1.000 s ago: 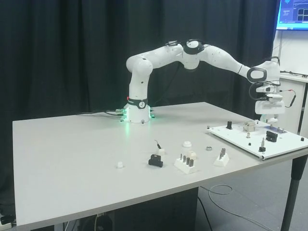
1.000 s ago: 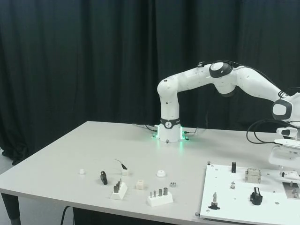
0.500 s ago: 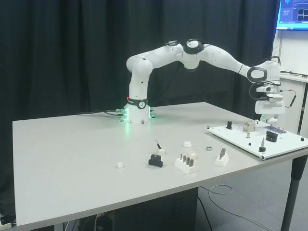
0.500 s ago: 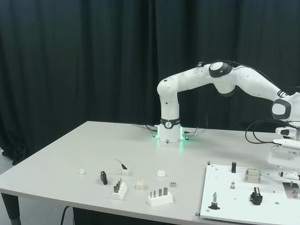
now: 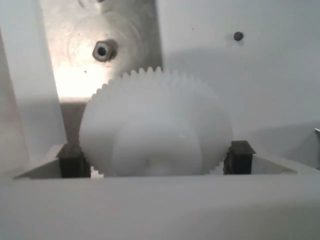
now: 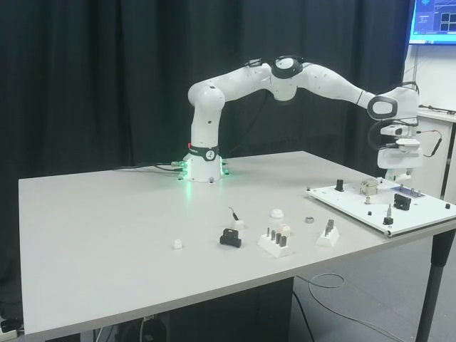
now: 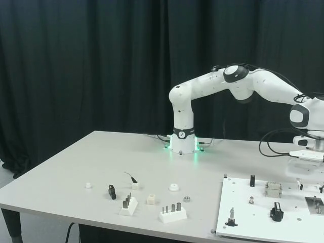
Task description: Insert large gear.
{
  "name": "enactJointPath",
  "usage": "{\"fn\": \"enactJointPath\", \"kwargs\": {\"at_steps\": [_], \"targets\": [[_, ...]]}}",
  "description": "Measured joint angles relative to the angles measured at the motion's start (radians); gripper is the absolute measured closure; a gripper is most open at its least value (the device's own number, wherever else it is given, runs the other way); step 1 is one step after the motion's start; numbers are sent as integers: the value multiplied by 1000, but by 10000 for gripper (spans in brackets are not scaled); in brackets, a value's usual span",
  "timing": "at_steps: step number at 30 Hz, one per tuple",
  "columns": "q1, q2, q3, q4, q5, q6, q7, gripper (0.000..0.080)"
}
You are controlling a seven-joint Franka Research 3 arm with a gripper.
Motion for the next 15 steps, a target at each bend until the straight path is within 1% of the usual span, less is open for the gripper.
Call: {"fn": "enactJointPath", "kwargs": {"at_steps": [7,10,15], "targets": [[-37,-1,3,12,82,-32,-17,214],[-49,-1,7,12,116,-36,-18,214],[-63,0,16,13,159,-37,-18,214]]}}
